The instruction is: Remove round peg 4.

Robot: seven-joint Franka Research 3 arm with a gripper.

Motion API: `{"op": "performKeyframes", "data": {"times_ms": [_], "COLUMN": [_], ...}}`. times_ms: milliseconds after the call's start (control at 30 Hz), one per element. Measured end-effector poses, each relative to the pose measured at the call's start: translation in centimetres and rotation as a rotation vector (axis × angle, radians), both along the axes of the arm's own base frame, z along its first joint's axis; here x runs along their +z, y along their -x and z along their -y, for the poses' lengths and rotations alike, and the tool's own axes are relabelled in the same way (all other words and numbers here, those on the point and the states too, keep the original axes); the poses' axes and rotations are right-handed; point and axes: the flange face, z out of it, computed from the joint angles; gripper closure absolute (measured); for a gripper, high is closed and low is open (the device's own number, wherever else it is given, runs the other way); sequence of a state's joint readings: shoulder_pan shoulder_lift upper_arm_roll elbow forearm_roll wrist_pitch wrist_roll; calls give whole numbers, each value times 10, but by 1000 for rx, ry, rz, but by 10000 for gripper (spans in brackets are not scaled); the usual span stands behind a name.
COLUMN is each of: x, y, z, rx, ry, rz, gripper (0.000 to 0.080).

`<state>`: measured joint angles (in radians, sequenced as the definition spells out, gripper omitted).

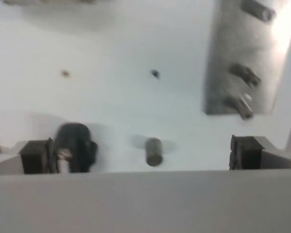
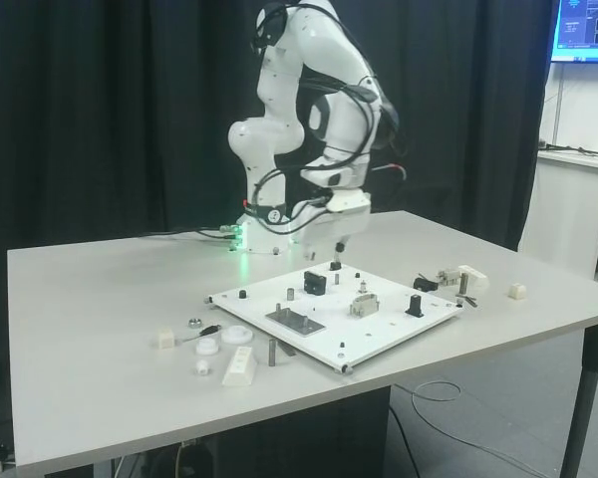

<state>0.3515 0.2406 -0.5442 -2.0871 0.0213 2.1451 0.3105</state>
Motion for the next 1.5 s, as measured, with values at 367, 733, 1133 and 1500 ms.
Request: {"op": "performKeyframes", "data": {"times_ms": [367,733,1133,1500], "x": [-18,-47,-72,-85], "y": [29,56,78,90], "z": [47,62,60,59], "rx": [-42,-104,-67,-39], "ry": [-21,-54,-72,-76], "rz": [7,37,63,93], "gripper": [3,3,3,3]}}
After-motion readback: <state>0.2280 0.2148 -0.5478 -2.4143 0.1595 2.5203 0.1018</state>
